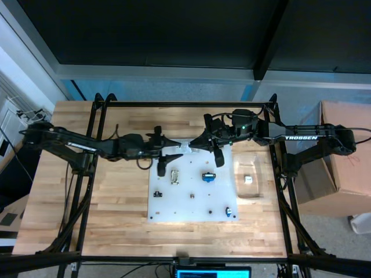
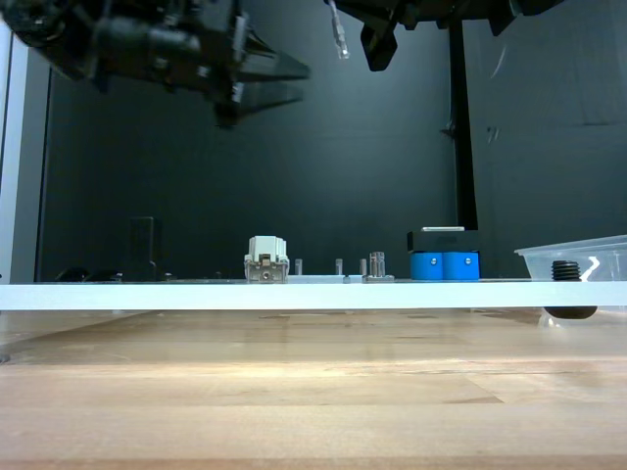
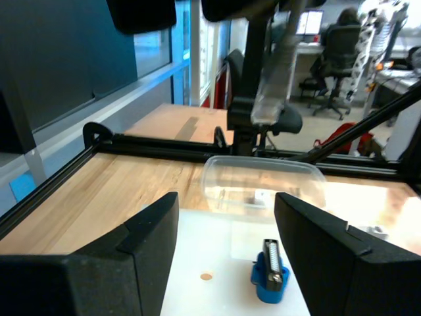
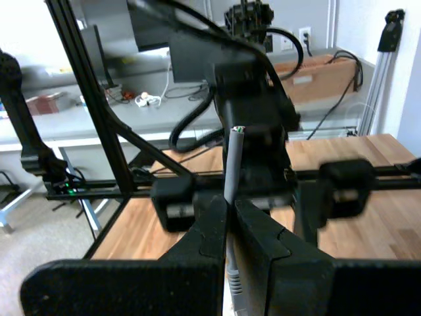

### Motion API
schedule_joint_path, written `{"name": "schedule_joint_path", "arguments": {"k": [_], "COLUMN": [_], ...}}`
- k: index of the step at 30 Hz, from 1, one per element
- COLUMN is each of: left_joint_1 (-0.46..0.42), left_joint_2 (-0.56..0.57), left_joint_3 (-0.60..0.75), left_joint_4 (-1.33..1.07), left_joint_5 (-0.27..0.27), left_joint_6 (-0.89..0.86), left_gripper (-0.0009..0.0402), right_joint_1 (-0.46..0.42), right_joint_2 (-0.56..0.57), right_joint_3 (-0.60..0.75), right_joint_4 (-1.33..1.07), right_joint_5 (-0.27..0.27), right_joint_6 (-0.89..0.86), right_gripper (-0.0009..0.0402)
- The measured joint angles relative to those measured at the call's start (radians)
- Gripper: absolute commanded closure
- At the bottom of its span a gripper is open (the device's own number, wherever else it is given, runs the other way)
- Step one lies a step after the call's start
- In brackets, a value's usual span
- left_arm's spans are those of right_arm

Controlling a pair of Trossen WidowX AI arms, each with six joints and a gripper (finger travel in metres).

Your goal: Pick the RJ45 connector and install on the taskboard

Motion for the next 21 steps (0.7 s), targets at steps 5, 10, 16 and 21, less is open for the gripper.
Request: {"name": "schedule_joint_path", "arguments": {"k": [5,10,16,21], "left_joint_1": [0.007,0.007,0.006,0.006], "left_joint_2": [0.082,0.116,0.117,0.117], "left_joint_3": [0.087,0.15,0.174,0.174], "left_joint_4": [0.001,0.002,0.001,0.001], "left_joint_5": [0.004,0.035,0.073,0.073], "left_joint_6": [0.0,0.0,0.0,0.0], "left_gripper": [0.0195,0.0214,0.0248,0.0284], "right_joint_1": [0.0,-0.001,-0.001,-0.001], "right_joint_2": [0.0,0.0,0.0,0.0], "right_joint_3": [0.0,-0.001,-0.001,-0.001], "right_joint_4": [-0.002,-0.006,-0.01,-0.01], "right_joint_5": [0.006,0.027,0.031,0.038], "right_joint_6": [0.0,-0.003,-0.018,-0.024], "right_gripper": [0.0393,0.0393,0.0393,0.0393]}}
